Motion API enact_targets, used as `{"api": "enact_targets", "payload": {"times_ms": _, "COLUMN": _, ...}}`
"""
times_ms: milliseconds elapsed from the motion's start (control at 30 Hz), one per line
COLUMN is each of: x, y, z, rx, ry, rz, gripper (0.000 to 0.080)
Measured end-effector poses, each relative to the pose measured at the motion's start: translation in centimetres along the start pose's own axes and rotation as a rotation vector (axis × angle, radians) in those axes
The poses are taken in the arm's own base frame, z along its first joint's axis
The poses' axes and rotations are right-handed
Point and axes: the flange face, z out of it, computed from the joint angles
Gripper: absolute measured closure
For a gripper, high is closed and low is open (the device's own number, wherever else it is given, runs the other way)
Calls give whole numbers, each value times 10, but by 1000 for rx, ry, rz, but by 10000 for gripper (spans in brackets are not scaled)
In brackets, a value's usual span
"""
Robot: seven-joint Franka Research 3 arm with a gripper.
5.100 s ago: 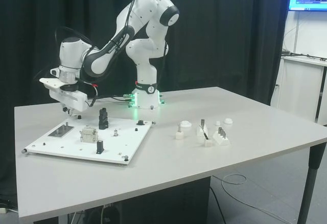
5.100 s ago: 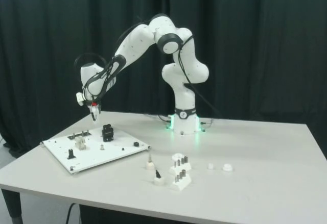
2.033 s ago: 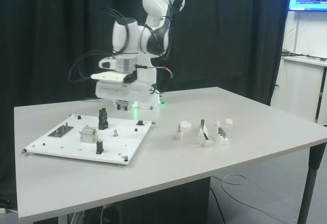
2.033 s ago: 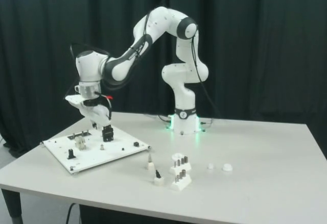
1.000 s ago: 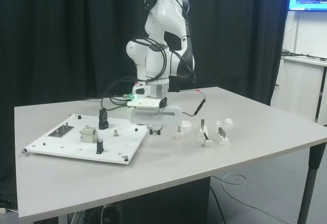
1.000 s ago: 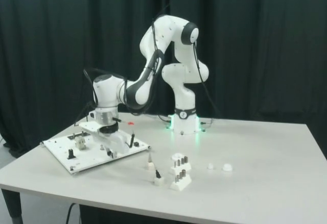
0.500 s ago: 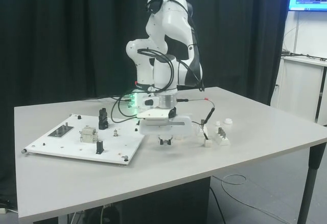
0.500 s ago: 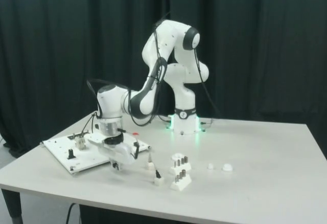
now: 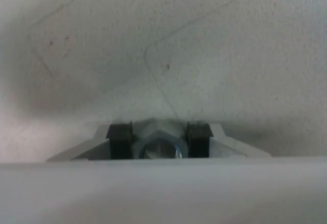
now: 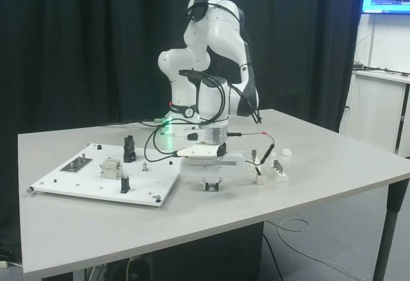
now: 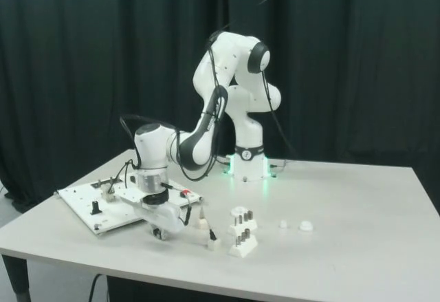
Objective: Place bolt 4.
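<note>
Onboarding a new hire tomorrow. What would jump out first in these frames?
The white arm, folded down so its gripper hangs just above the grey table, between the white board and the small white holders. In the wrist view, a bolt sits between the black fingertips.

bolt 4 (image 9: 160, 148), hex head, between black jaws
</note>
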Motion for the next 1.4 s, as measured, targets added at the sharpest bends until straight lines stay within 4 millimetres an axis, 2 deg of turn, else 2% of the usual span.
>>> {"api": "enact_targets", "payload": {"times_ms": 467, "x": 5, "y": -1, "z": -2, "rx": 1, "ry": 8, "rz": 14, "gripper": 577}}
{"api": "enact_targets", "payload": {"times_ms": 500, "x": 6, "y": -2, "z": -3, "rx": 2, "ry": 8, "rz": 13, "gripper": 137}}
{"api": "enact_targets", "payload": {"times_ms": 633, "x": 8, "y": -6, "z": -13, "rx": 6, "ry": 9, "rz": 5, "gripper": 137}}
{"api": "enact_targets", "payload": {"times_ms": 667, "x": 9, "y": -7, "z": -17, "rx": 8, "ry": 9, "rz": 4, "gripper": 31}}
{"api": "enact_targets", "payload": {"times_ms": 1000, "x": 13, "y": -24, "z": -74, "rx": 23, "ry": 0, "rz": 9, "gripper": 10}}
{"api": "enact_targets", "payload": {"times_ms": 1233, "x": 10, "y": -42, "z": -120, "rx": 20, "ry": -1, "rz": 10, "gripper": 3}}
{"api": "enact_targets", "payload": {"times_ms": 1400, "x": 6, "y": -55, "z": -145, "rx": 9, "ry": 0, "rz": 20, "gripper": 3}}
